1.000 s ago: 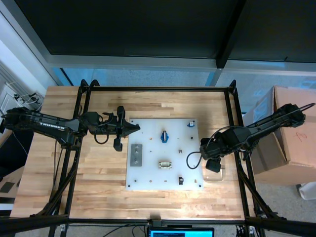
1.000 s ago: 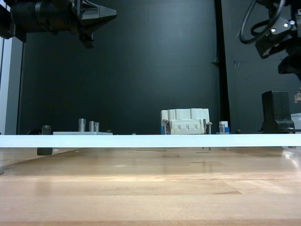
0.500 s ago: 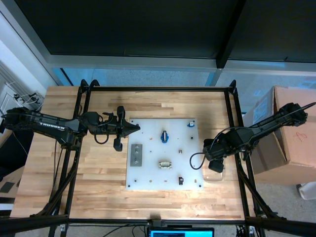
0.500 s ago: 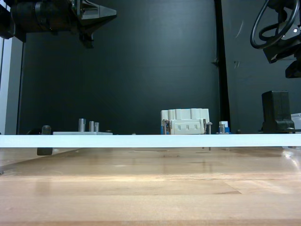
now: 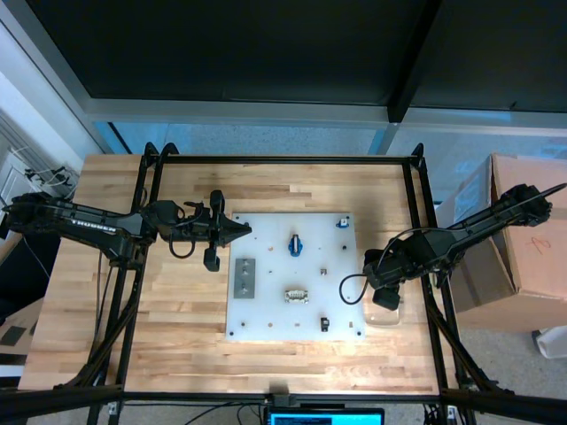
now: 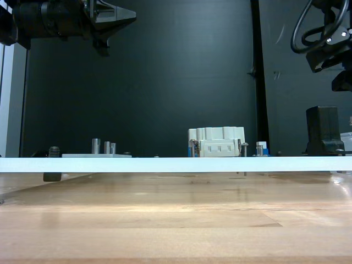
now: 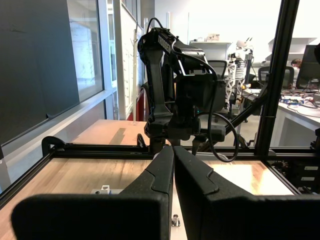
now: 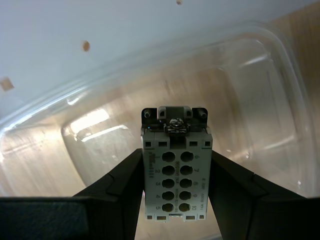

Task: Remove the HAN10E connector from the taskboard and place in the container

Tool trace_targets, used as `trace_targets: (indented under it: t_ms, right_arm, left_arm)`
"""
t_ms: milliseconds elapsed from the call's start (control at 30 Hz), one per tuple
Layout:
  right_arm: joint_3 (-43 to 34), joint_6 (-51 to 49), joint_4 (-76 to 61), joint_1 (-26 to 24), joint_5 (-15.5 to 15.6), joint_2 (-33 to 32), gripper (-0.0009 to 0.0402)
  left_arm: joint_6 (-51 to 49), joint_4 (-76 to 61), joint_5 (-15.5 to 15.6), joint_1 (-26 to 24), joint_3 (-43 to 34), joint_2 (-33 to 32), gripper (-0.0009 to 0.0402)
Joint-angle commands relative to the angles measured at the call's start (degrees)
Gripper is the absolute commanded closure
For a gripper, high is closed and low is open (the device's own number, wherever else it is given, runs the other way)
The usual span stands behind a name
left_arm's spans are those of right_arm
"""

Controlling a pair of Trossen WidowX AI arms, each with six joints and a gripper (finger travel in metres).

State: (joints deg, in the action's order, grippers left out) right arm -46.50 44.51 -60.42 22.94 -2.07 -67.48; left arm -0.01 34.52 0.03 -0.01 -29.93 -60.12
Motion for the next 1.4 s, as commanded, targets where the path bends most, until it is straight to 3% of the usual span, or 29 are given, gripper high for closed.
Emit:
trace_targets:
  t_ms: [33, 433, 933, 1400]
  right_arm:
    - [0.0, 0.0, 1.2, 0.1, 0.1, -0.1, 0.0393]
    - [0.6, 2.0, 2.6, 0.3, -0.1, -0.3, 0.0393]
    - [13.5, 7.5, 15.0, 0.7, 1.9, -0.5, 0.0393]
    - [16.4, 7.6, 15.1, 1.2, 2.1, -0.5, 0.0393]
  left_arm:
    - [0.0, 0.0, 0.0, 0.0, 0.0, 0.0, 0.0393]
    - [0.0, 0.0, 0.0, 0.0, 0.0, 0.0, 0.0393]
    - [0.0, 0.0, 0.0, 0.0, 0.0, 0.0, 0.0393]
    - [0.0, 0.0, 0.0, 0.0, 0.0, 0.0, 0.0393]
